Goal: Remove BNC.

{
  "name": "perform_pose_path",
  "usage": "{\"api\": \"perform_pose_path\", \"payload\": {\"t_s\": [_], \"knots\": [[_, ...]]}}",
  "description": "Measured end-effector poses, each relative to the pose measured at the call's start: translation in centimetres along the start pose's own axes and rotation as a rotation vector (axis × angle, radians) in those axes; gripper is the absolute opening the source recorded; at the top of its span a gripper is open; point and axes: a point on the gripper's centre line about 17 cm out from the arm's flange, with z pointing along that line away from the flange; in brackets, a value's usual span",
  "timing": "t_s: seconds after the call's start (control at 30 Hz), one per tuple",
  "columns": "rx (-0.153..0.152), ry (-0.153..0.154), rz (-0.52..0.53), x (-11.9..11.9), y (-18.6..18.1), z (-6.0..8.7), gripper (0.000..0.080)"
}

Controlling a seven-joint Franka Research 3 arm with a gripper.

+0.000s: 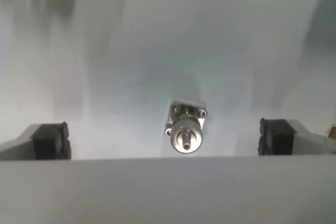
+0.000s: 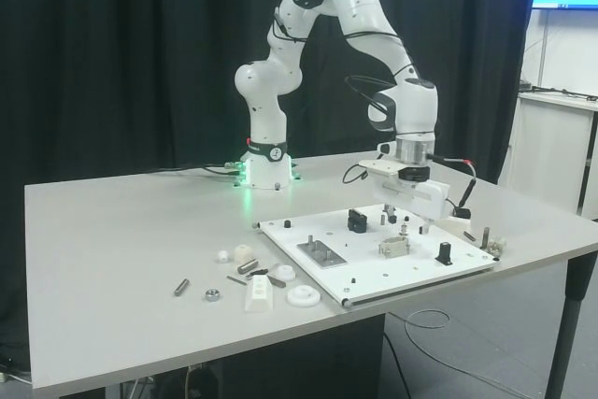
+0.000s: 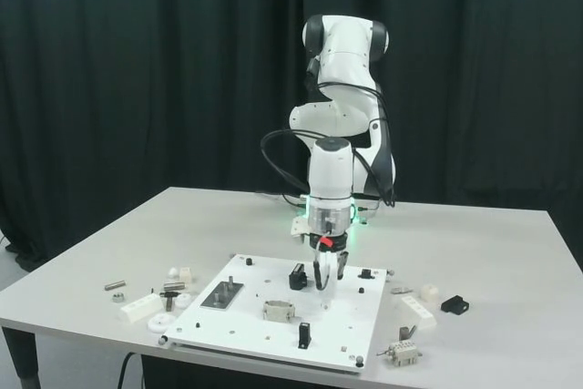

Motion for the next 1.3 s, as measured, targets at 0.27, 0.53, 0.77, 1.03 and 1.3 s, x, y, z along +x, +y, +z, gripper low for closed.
{"api": "perform_pose_path", "payload": {"t_s": [0.27, 0.53, 0.77, 1.03, 1.3], "knots": [[0.003, 0.003, -0.009, 0.0, 0.0, 0.3, 0.0711], [0.001, 0.006, -0.02, 0.0, 0.0, 0.7, 0.0574], [-0.018, 0.005, -0.036, 0.0, 0.6, 1.0, 0.0214], [-0.044, 0.008, -0.198, 0.0, 1.2, 1.0, 0.0125], [-0.052, 0.018, -0.23, 0.0, 1.2, 1.1, 0.0125]]}}
